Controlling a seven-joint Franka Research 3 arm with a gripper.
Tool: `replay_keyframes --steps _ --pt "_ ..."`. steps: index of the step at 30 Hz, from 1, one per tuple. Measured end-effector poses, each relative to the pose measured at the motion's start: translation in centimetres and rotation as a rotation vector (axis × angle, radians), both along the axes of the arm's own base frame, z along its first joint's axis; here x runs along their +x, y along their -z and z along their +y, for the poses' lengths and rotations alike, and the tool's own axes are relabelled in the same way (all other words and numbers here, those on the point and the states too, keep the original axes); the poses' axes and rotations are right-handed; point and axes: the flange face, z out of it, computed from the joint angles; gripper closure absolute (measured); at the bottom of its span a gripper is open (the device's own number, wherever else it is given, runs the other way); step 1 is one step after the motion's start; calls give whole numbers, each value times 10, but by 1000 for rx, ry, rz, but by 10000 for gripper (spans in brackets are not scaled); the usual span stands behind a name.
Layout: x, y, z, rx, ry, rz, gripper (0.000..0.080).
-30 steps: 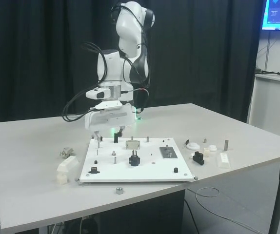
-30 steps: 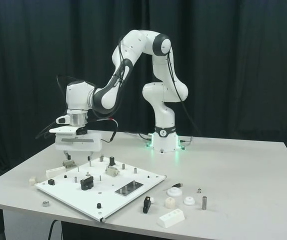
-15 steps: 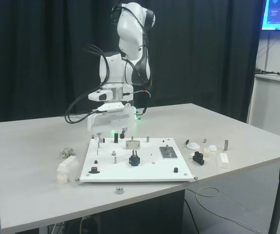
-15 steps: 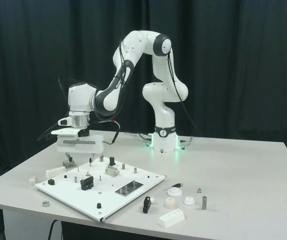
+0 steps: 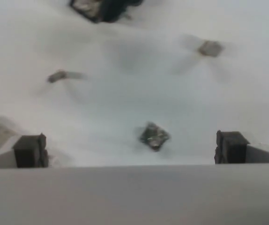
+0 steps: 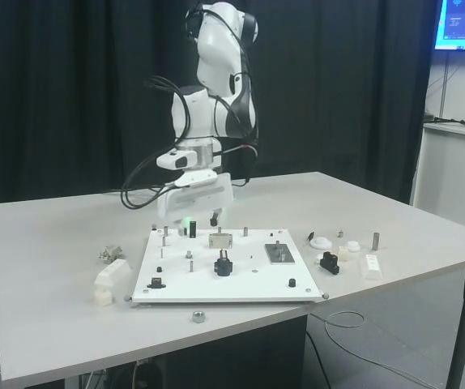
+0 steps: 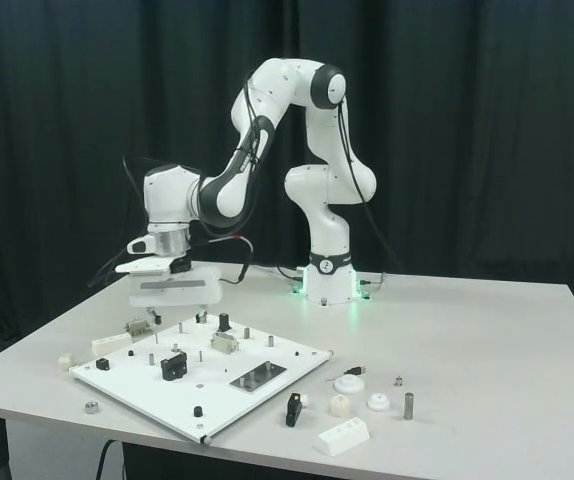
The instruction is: Remove square peg 3.
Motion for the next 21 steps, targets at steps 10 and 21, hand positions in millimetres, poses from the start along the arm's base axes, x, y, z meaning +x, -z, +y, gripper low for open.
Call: replay_keyframes --steps 10,21 --pt "-22 -5 23 58 14 9 3" --pt "-48 -6 50 80 1 35 3"
